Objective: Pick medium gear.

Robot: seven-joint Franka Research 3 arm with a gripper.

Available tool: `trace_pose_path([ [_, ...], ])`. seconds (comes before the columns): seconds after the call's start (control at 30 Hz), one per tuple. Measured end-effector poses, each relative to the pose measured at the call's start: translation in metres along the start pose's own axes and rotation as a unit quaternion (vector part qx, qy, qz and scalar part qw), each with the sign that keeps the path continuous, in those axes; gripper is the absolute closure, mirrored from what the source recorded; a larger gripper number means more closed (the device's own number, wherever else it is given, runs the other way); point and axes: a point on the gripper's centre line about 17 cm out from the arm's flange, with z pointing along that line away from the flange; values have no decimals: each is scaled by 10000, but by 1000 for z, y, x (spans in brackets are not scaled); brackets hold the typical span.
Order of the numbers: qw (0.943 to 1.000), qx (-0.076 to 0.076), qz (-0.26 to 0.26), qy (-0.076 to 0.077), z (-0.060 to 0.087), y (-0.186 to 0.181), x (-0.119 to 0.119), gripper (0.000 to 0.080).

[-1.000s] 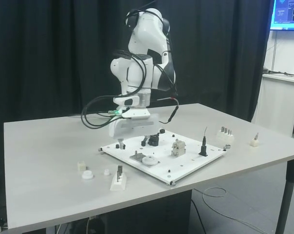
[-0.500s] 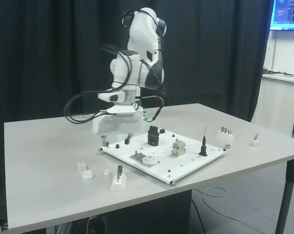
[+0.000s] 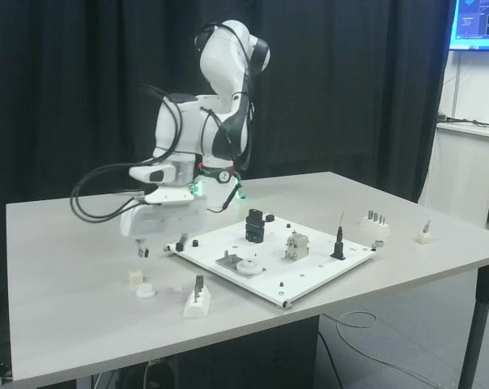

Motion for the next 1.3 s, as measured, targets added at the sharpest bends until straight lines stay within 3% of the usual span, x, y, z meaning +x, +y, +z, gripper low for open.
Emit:
trace_pose_path([
  [0.43,9999,60,23,86,34,29,0,3],
  [0.83,9996,276,74,-4,59,31,-4,3],
  [1.3,9993,369,60,-97,78,25,-11,3],
])
